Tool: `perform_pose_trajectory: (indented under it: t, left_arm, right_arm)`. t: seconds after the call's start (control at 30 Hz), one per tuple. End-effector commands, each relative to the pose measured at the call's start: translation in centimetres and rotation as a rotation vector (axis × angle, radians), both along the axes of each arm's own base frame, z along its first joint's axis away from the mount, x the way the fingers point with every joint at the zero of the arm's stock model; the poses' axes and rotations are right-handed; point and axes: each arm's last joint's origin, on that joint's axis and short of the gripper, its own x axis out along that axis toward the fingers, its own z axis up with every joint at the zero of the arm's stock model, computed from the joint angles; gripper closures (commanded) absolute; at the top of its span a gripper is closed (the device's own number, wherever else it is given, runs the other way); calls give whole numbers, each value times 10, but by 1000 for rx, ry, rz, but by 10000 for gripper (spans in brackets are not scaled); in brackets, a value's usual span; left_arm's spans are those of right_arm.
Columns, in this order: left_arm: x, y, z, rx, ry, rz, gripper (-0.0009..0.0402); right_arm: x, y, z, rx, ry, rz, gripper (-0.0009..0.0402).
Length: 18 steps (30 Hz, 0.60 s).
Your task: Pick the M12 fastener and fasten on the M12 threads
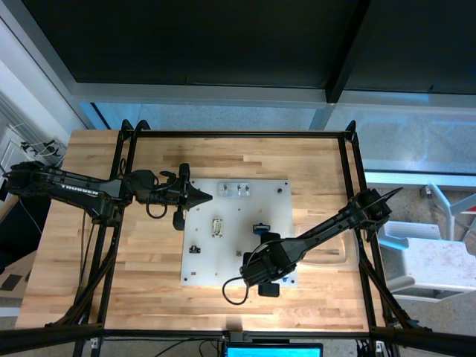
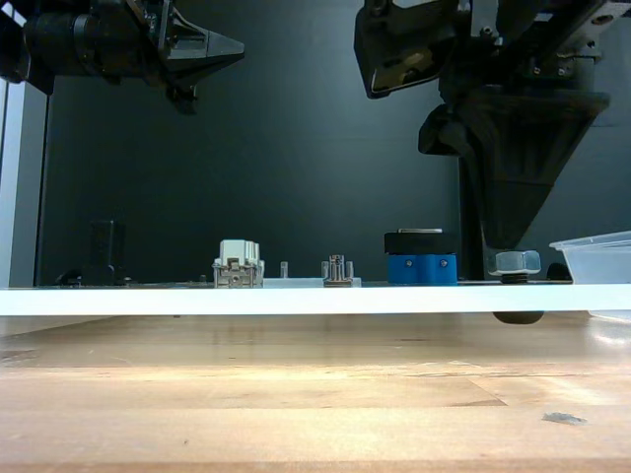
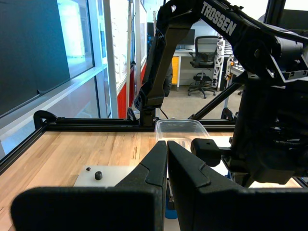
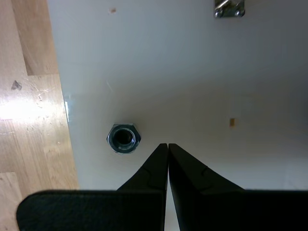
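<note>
The silver M12 nut (image 2: 517,262) sits on top of its black ribbed stud (image 2: 512,279) at the board's near right edge, with a few ribs showing under it. In the right wrist view the nut (image 4: 123,138) stands alone on the white board (image 4: 192,72), just beside the fingertips. My right gripper (image 4: 167,145) points straight down over the board, shut with nothing between its fingers. Seen from above, the right gripper (image 1: 269,284) covers the nut. My left gripper (image 1: 207,196) hangs high over the board's far left edge, shut and holding nothing.
A clear tray (image 1: 331,259) lies on the table right of the board, behind the stud in the low view. A blue block with a black top (image 2: 421,258), a beige connector (image 2: 238,264) and a small silver part (image 2: 337,269) stand on the board.
</note>
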Motion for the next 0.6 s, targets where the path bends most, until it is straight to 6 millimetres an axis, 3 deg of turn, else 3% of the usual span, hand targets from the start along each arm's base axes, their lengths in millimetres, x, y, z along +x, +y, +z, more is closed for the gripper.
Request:
perform_pose_trajectory:
  t: [0.03,0.6]
  left_arm:
    - [0,0,0,0,-1,0,393]
    - [0,0,0,0,-1,0,393]
  right_arm:
    - [0,1,-1,2,0,-3,393]
    - [-2,4,-5,20,-9,-27,393]
